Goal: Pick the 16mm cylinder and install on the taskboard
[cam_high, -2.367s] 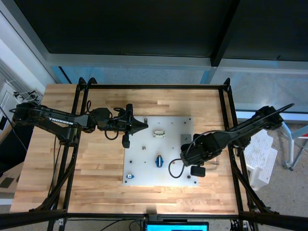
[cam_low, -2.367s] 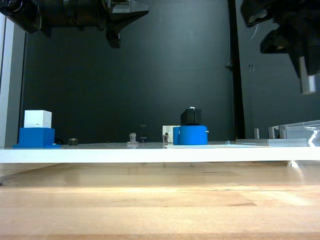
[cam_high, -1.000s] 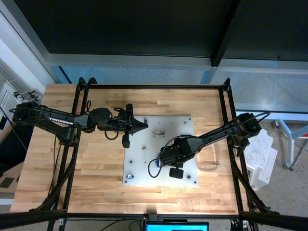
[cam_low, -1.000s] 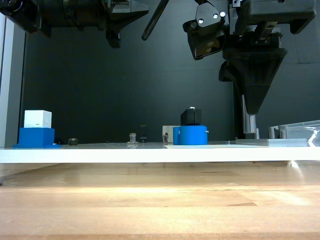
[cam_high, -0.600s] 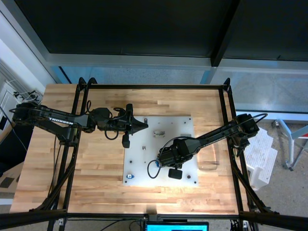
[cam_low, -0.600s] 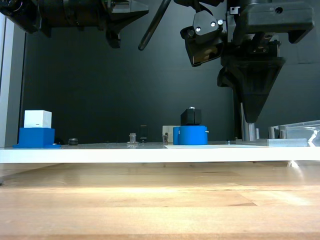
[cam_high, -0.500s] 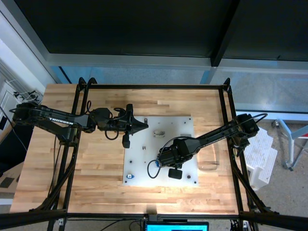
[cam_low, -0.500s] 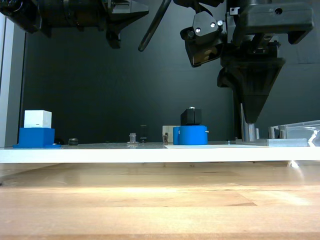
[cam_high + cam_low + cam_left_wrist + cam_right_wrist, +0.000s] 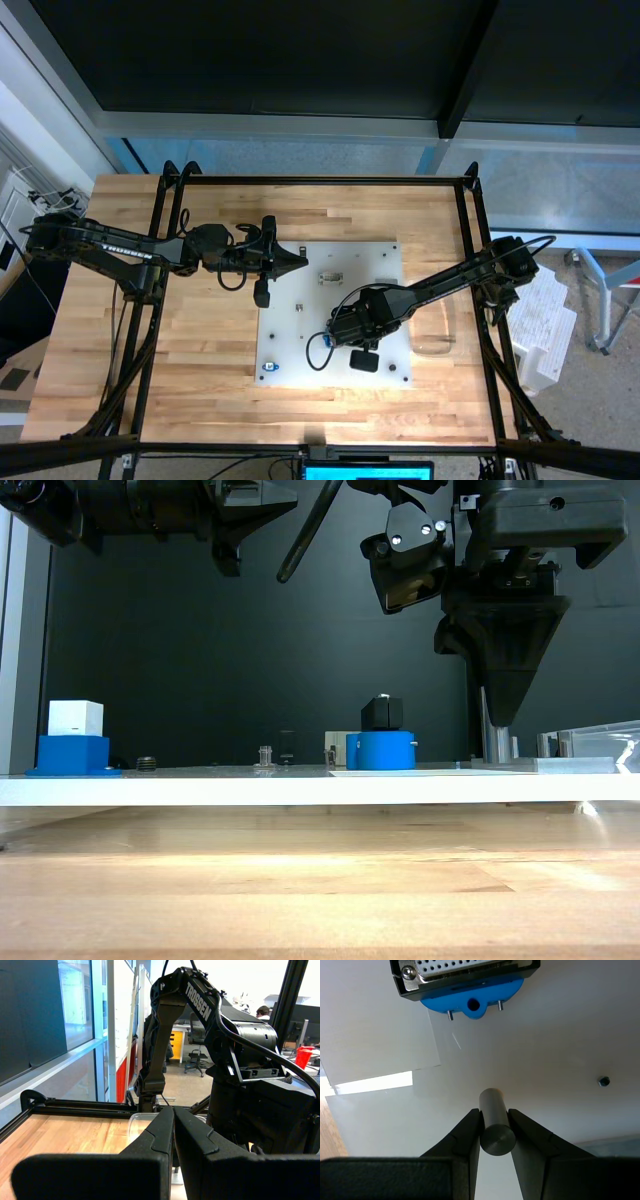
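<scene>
R gripper pinches the 16mm cylinder betw. both fingers, jaws spread only to the peg's width. Peg's long axis runs along the fingers, i.e. upright, lower end pointing straight down at the taskboard. That end sits at or just above the white surface, just beside the blue D-sub connector mount, toward the board's near edge. Can't tell if it's touching. No hole shows around the tip; if there is one, the peg hides it. So the next move is prob. a straight push down along that axis, w/ any tilt a jam risk.

R arm reaches in from the table's right edge, over the clear plastic tray, wrist bent down, gripper vertical above mid-board.

L gripper has its jaws pressed together, nothing in them. It hangs level and high by the board's far-left corner, well apart from the peg. R arm is far nearer.
</scene>
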You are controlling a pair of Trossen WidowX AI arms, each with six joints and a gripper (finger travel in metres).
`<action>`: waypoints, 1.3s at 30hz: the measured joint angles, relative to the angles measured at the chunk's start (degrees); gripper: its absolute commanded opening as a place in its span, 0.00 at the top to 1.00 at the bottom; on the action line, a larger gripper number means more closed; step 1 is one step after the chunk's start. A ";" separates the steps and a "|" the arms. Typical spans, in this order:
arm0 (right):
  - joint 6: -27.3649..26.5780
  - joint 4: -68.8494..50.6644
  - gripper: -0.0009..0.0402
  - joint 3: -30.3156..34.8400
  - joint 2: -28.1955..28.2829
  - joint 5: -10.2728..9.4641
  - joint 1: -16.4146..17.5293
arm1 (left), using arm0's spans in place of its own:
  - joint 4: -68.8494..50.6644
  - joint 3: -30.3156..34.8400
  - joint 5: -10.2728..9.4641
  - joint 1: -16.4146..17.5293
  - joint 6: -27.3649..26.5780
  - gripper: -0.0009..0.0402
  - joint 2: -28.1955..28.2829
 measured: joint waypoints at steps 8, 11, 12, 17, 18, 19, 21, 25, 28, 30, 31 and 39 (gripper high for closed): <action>0.00 0.92 0.97 -1.03 -0.02 -0.02 -0.02 | 0.02 0.00 0.00 0.00 0.00 0.98 0.00; 0.00 1.14 0.97 -1.36 -0.02 -0.09 -0.02 | 0.00 0.00 -0.02 0.00 0.00 0.98 0.00; 0.00 1.25 0.97 -1.46 -0.02 -0.09 0.00 | 0.00 0.02 0.00 0.00 0.00 0.98 0.00; 0.02 2.75 0.97 -2.51 -0.02 -0.11 -0.02 | 0.00 0.02 0.00 0.00 0.00 0.98 0.00; 0.02 3.19 0.97 -2.84 -0.02 -0.13 -0.02 | 0.02 0.02 0.00 0.00 0.00 0.98 -0.02; 0.02 3.67 0.97 -3.19 -0.02 -0.13 -0.02 | 0.02 0.00 0.00 0.00 0.00 0.98 0.00; 0.02 4.33 0.97 -3.63 -0.02 -0.15 -0.02 | 0.00 0.00 -0.02 0.00 0.00 0.98 0.00; 0.02 4.68 0.97 -3.91 -0.02 -0.13 -0.02 | 0.00 0.00 0.00 0.00 0.00 0.98 0.00; 0.02 4.70 0.95 -3.91 -0.02 0.15 -0.02 | 0.02 0.00 -0.02 0.00 0.00 0.98 0.00; 0.07 4.72 0.93 -3.91 -0.02 0.44 0.00 | 0.00 0.00 0.00 0.00 0.00 0.98 0.00; 0.17 4.72 0.92 -3.91 -0.02 0.63 0.00 | 0.00 0.02 -0.02 0.00 0.00 0.98 -0.02; 0.63 4.74 0.77 -3.91 -0.02 1.05 0.00 | 0.02 0.02 -0.02 0.00 0.00 0.98 0.00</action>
